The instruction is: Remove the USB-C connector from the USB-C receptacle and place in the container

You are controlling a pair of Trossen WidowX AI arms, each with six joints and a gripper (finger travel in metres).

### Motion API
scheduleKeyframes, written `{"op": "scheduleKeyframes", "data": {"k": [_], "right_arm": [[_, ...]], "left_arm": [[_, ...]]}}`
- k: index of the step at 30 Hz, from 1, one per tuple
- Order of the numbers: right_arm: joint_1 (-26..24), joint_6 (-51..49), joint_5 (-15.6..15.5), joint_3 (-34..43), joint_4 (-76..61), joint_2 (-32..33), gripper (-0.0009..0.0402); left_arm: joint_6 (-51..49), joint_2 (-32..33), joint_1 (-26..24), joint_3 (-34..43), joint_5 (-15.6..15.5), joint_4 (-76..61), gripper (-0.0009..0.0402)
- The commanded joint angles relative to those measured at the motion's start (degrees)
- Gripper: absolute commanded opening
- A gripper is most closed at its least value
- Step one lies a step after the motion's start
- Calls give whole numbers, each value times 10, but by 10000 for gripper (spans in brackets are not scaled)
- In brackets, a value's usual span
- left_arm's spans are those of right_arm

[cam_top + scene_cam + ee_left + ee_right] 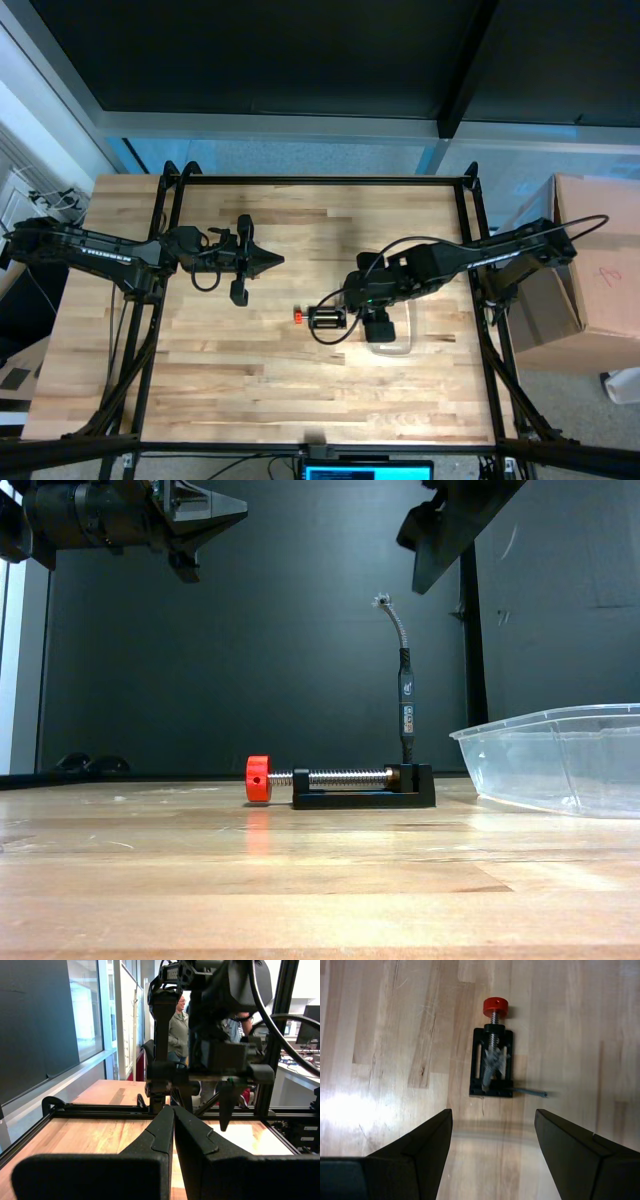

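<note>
A small black vise [365,785] with a red knob [258,778] sits on the wooden counter [300,880]. The USB-C connector [406,705] stands upright out of the vise's end farthest from the knob, with a short stub of cable curving off its top. Its lower end goes down into the vise, seemingly still seated. The USB-C receptacle is too small to make out, so how deep the plug sits cannot be told. No gripper holds the connector. The clear plastic container [560,750] rests on the counter just beyond that same end of the vise, apart from it. The right gripper [492,1112] hangs above the vise and looks straight down on it. Its fingers [420,1152] are spread wide, high above the connector's top and touching nothing. The left gripper [173,1110] is held level well off to the knob side of the vise, high over the counter, with its fingers pressed together on nothing.
</note>
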Motion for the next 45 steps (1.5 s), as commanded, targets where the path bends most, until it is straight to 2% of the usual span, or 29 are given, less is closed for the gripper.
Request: {"op": "scheduleKeyframes", "data": {"k": [1, 25, 34, 36, 41, 45], "right_arm": [[7, -5, -3, 0, 20, 16, 209], [10, -5, -1, 0, 101, 106, 135], [4, -9, 9, -2, 122, 134, 111], [3, -11, 21, -2, 124, 141, 106], [2, -12, 19, -2, 126, 156, 73], [2, -19, 18, -2, 127, 164, 26]], "left_arm": [[0, 0, 0, 0, 0, 0, 0], [0, 0, 0, 0, 0, 0, 0], [0, 0, 0, 0, 0, 0, 0], [0, 0, 0, 0, 0, 0, 0], [0, 0, 0, 0, 0, 0, 0], [0, 0, 0, 0, 0, 0, 0]]}}
